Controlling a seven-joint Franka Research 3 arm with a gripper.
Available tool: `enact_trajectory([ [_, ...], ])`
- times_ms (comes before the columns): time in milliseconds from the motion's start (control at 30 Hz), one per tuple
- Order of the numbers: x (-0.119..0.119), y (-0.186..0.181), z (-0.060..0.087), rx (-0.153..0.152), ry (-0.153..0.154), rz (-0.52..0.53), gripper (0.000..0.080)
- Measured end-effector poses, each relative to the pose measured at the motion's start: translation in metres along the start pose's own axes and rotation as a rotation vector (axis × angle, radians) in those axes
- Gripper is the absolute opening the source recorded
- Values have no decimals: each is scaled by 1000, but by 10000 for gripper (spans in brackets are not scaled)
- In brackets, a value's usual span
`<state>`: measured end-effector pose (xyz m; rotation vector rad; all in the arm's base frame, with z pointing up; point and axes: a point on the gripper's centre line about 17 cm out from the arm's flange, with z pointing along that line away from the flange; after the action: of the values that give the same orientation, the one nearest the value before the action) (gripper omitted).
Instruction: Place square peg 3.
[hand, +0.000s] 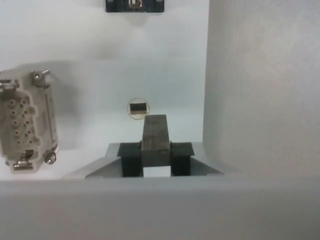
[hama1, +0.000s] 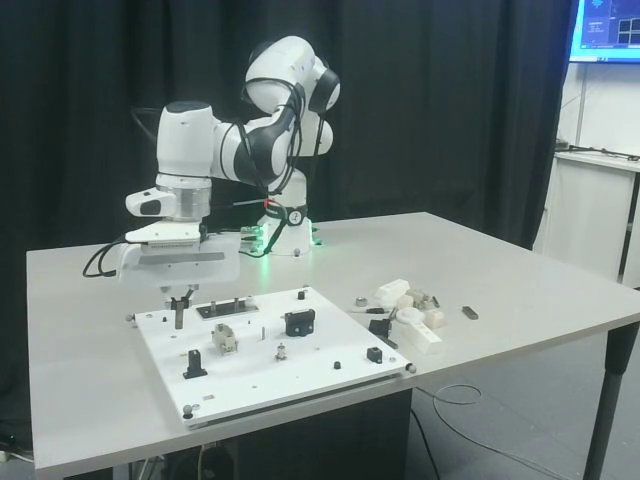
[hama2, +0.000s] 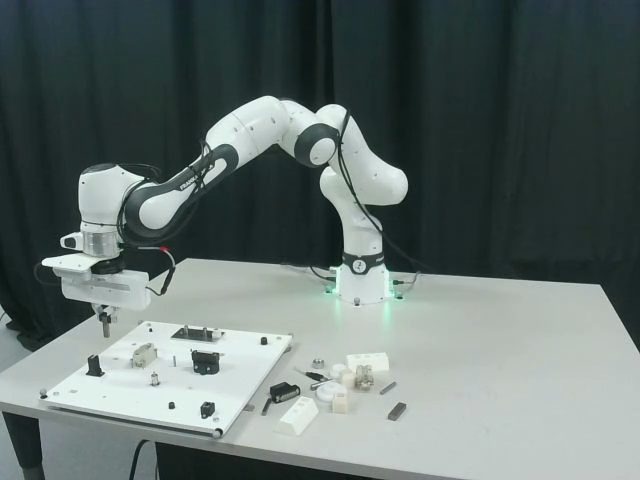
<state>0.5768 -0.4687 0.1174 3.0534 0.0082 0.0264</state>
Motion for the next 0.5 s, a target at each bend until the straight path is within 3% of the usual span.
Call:
enact_trajectory([
  [500,2,1,-1,-5,4,0,114],
])
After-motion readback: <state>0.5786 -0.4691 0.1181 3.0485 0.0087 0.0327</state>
